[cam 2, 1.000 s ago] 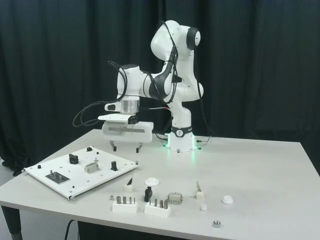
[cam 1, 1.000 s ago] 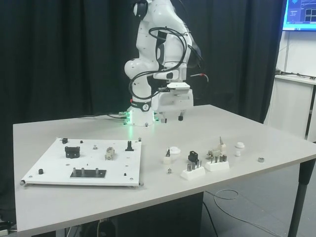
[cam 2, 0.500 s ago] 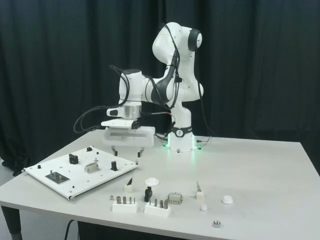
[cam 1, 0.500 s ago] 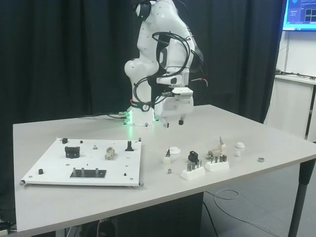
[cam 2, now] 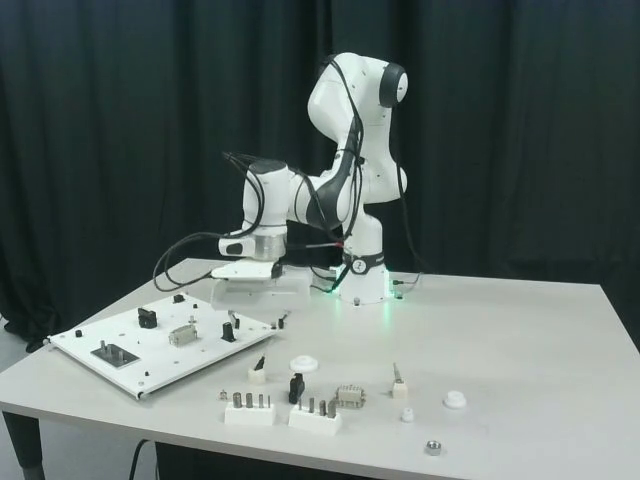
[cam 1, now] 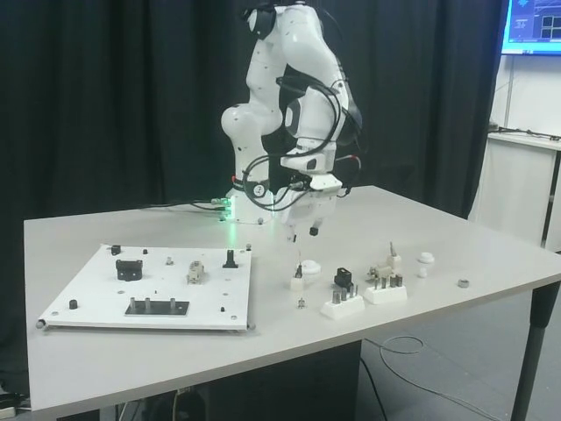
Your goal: Pick USB.
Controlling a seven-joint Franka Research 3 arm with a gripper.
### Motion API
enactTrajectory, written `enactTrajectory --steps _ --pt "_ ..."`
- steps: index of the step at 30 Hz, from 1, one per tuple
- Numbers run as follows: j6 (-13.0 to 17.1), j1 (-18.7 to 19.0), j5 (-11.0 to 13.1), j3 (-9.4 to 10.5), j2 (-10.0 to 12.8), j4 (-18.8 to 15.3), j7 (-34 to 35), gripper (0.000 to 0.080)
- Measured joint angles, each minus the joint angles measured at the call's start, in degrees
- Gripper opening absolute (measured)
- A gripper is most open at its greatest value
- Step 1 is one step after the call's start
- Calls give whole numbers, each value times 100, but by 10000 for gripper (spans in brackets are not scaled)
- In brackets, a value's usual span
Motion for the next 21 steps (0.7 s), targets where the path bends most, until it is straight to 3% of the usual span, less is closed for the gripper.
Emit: enactTrajectory --steps 9,21 --pt "378 -217 -167 283 133 -230 -300 800" --pt "976 -845 -488 964 162 -446 -455 800"
